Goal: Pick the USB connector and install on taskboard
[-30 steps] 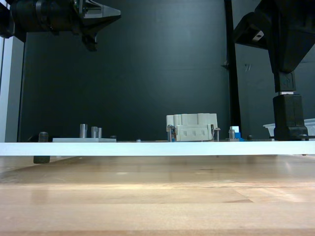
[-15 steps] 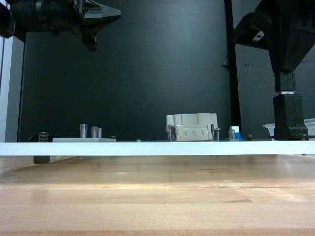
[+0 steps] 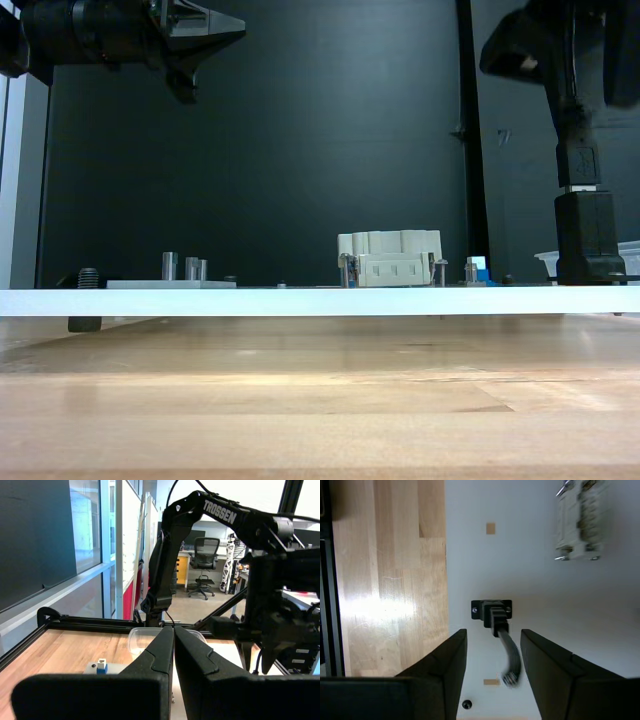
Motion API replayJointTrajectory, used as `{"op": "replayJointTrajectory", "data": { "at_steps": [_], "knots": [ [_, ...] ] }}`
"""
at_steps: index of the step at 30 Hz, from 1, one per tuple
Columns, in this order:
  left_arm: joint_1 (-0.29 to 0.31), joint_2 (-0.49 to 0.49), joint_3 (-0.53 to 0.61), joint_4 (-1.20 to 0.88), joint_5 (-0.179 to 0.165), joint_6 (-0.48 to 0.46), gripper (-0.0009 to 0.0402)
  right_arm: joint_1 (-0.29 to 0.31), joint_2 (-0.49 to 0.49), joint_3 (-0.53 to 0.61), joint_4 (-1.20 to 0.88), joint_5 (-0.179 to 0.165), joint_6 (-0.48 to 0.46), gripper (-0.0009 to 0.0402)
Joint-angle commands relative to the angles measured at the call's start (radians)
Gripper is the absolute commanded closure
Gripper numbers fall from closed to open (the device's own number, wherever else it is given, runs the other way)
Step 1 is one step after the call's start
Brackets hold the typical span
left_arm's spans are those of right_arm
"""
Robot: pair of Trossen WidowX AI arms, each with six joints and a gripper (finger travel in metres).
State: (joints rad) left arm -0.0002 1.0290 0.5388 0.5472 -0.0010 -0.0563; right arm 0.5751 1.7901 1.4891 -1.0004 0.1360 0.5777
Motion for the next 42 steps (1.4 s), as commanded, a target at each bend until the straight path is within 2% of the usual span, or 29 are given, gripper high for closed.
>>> {"op": "replayJointTrajectory", "data": {
  "at_steps": [1,7,17,23,28,31,35,42],
  "knots": [
    [0.0,0.0,0.0,0.0,0.0,0.0,0.0393,0.0,-0.019,0.01,-0.004,0.003,0.0,0.022],
    [0.0,0.0,0.0,0.0,0.0,0.0,0.0393,0.002,-0.053,0.014,-0.008,0.003,0.002,0.02],
    [0.0,0.0,0.0,0.0,0.0,0.0,0.0393,0.001,-0.064,0.013,-0.016,0.002,0.009,0.0199],
    [0.0,0.0,0.0,0.0,0.0,0.0,0.0393,-0.004,-0.103,0.013,-0.019,-0.005,0.003,0.0199],
    [0.0,0.0,0.0,0.0,0.0,0.0,0.0393,-0.021,-0.147,0.013,-0.018,0.027,-0.002,0.0202],
    [0.0,0.0,0.0,0.0,0.0,0.0,0.0393,-0.035,-0.167,0.013,-0.008,0.034,-0.017,0.0208],
    [0.0,0.0,0.0,0.0,0.0,0.0,0.0393,-0.058,-0.2,0.009,-0.002,0.079,-0.05,0.0218],
    [0.0,0.0,0.0,0.0,0.0,0.0,0.0393,-0.121,-0.267,-0.026,0.058,0.082,-0.134,0.0243]
  ]
}}
